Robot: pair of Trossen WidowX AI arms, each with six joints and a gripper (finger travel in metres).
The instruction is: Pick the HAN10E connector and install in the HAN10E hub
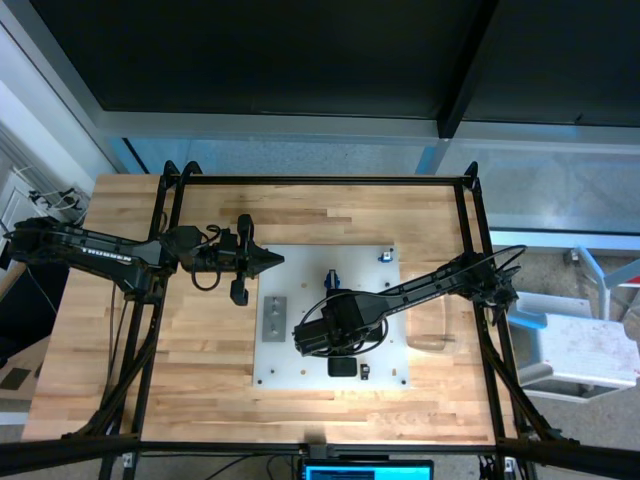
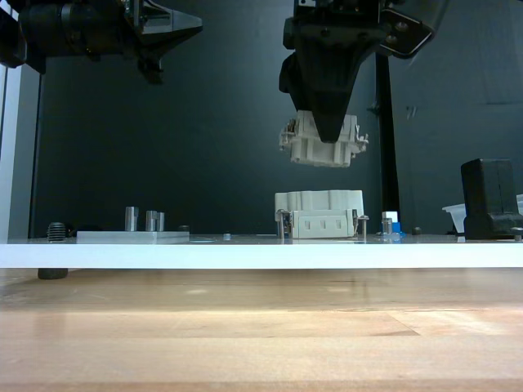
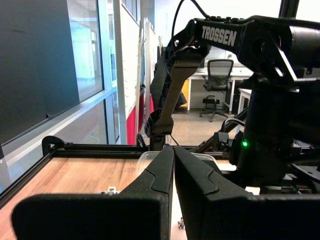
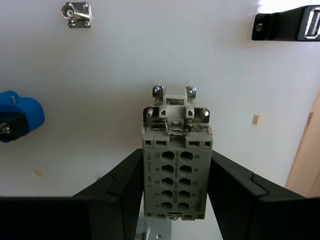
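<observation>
The HAN10E connector (image 2: 321, 145) hangs slightly tilted just above the HAN10E hub (image 2: 320, 214), not touching it, clamped by the right gripper (image 2: 325, 124). The hub sits on a white board (image 2: 245, 255) on the wooden table (image 2: 261, 327). The left gripper (image 1: 268, 259), its fingers pressed together and holding nothing, hovers high, well left of the hub.

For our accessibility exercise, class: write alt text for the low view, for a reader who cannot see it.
The right gripper holds the HAN10E connector, slightly tilted, in the air above the HAN10E hub, with a clear gap between them. The hub sits on the white board. The left gripper hangs shut, high at the left, holding nothing.
</observation>
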